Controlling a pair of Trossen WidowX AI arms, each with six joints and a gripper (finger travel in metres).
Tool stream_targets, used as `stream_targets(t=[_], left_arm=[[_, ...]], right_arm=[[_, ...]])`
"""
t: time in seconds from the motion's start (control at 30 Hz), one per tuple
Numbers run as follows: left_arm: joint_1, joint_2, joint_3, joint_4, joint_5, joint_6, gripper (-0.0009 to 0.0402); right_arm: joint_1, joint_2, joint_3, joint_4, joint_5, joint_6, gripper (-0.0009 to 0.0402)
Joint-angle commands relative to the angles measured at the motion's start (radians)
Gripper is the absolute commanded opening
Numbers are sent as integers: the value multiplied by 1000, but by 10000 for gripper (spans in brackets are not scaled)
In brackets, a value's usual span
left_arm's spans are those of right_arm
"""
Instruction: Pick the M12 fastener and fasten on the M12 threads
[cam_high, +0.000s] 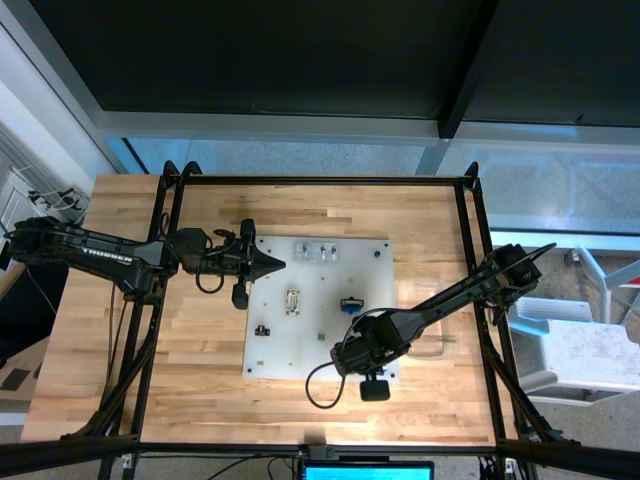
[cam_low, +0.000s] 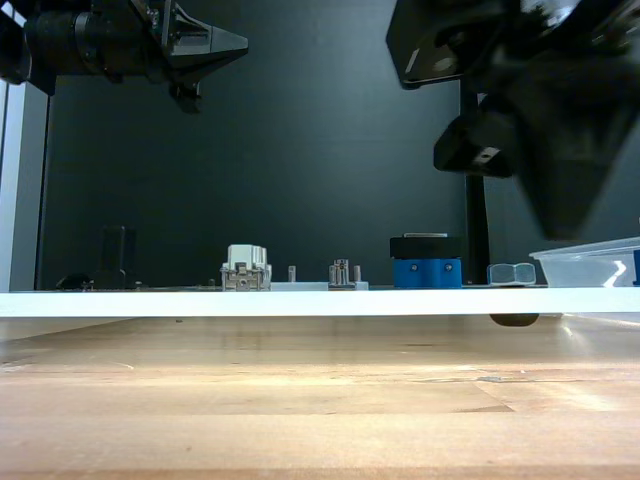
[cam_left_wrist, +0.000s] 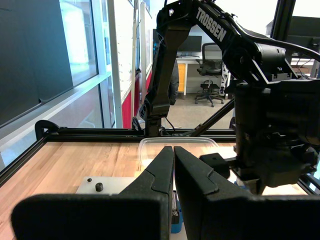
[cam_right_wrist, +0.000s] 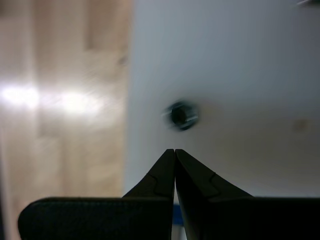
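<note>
Our right gripper (cam_right_wrist: 174, 150) hangs above the near right part of the white board (cam_right_wrist: 240, 60), its fingers pressed together with nothing between them. The M12 fastener (cam_right_wrist: 182, 115) lies just beyond the fingertips and apart from them, a blurred silver ring. We take its dark core to be the top of the M12 threads (cam_right_wrist: 178, 114), so we judge that the nut sits on its stud, though we cannot tell how far down it is run. If it needs more turns, we should spread the fingers enough to straddle the nut's flats, centre them over the ring and come straight down. Then we pinch lightly and twist about the stud's axis, without side load that could cross the thread or tip the nut off. If it is seated, we lift straight up, clear of it. Our left gripper (cam_left_wrist: 174, 148), fingers likewise pressed together and empty, hovers well apart from the right one.
</note>
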Motion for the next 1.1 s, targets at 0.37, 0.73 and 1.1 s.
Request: stream_targets(t=[0.37,0.73,1.1], left_arm=[[0,0,0,0,0,0,0],[0,0,0,0,0,0,0],[0,0,0,0,0,0,0]], right_arm=[[1,34,-1,21,95,34,0],[1,34,-5,42,-8,25,0],[1,25,-9,38,-172,-38,0]])
